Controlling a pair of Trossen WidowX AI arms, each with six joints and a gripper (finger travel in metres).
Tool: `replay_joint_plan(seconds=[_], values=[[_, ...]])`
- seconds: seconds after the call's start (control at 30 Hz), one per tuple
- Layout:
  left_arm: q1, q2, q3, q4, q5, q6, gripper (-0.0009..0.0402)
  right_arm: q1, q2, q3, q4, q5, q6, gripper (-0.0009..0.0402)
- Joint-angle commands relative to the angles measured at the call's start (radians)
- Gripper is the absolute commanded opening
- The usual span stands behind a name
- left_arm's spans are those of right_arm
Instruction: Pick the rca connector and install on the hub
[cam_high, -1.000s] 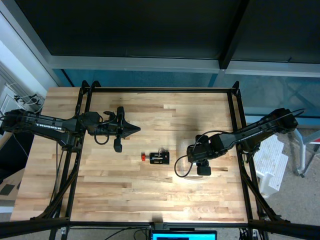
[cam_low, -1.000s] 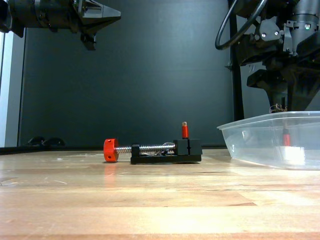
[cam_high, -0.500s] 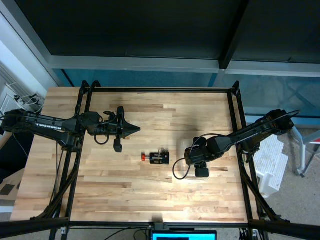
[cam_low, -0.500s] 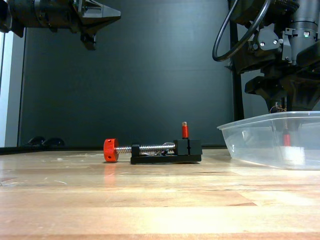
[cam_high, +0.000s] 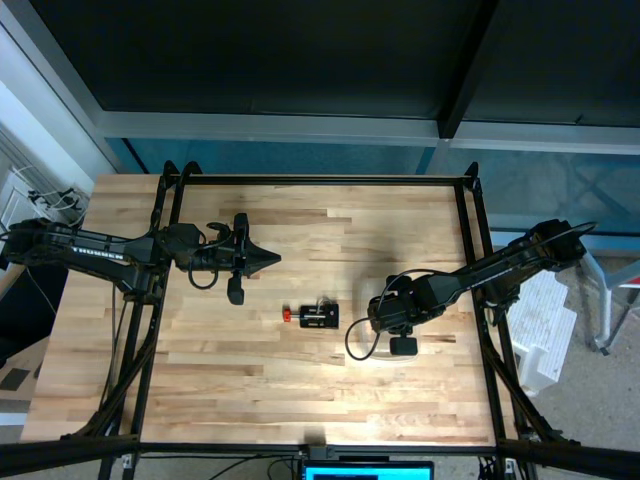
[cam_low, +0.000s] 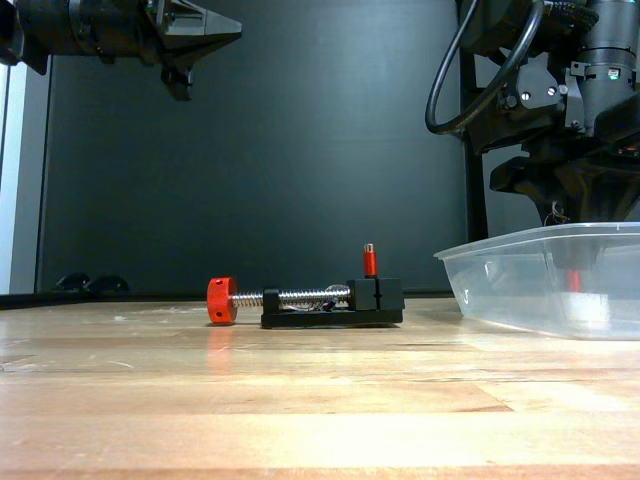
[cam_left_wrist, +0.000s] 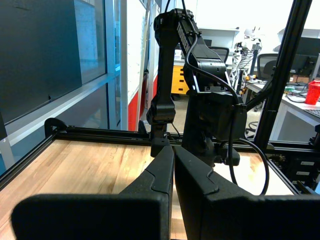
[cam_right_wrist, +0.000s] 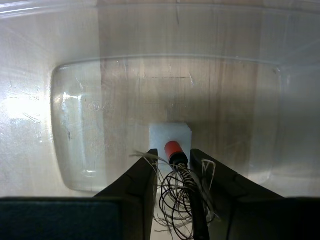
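The hub (cam_high: 312, 317) is a small black block with a red knob, lying mid-table; the low view shows its screw and a red post on top (cam_low: 330, 298). In the right wrist view the rca connector (cam_right_wrist: 173, 149), red-tipped with thin wires curling off it, stands on a small white cube (cam_right_wrist: 170, 131) inside the clear tray. My right gripper (cam_right_wrist: 171, 167) is open and reaches down into the tray, one finger on each side of the connector and neither visibly touching it. High above the table's left half, my left gripper (cam_high: 270, 259) is shut and holds nothing.
The clear plastic tray (cam_low: 500, 282) sits right of the hub, under the right arm (cam_high: 420, 295). A black frame rail (cam_high: 320, 180) borders the table. A loop of cable (cam_high: 355, 345) hangs from the right wrist.
The right gripper has dropped lower into the tray and shifted slightly left, closing in around the connector. The left arm and the hub have not moved.
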Motion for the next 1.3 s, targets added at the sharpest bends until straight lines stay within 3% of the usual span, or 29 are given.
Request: replay_joint_plan(seconds=[0.03, 0.43, 1.3], values=[[0.000, 0.000, 0.000, 0.000, 0.000, 0.000, 0.0000, 0.001, 0.000, 0.000, -0.003, 0.000, 0.000, 0.0065], [0.000, 0.000, 0.000, 0.000, 0.000, 0.000, 0.0000, 0.001, 0.000, 0.000, -0.003, 0.000, 0.000, -0.0002], [0.000, 0.000, 0.000, 0.000, 0.000, 0.000, 0.0000, 0.002, -0.003, 0.021, -0.029, 0.000, -0.002, 0.0000]])
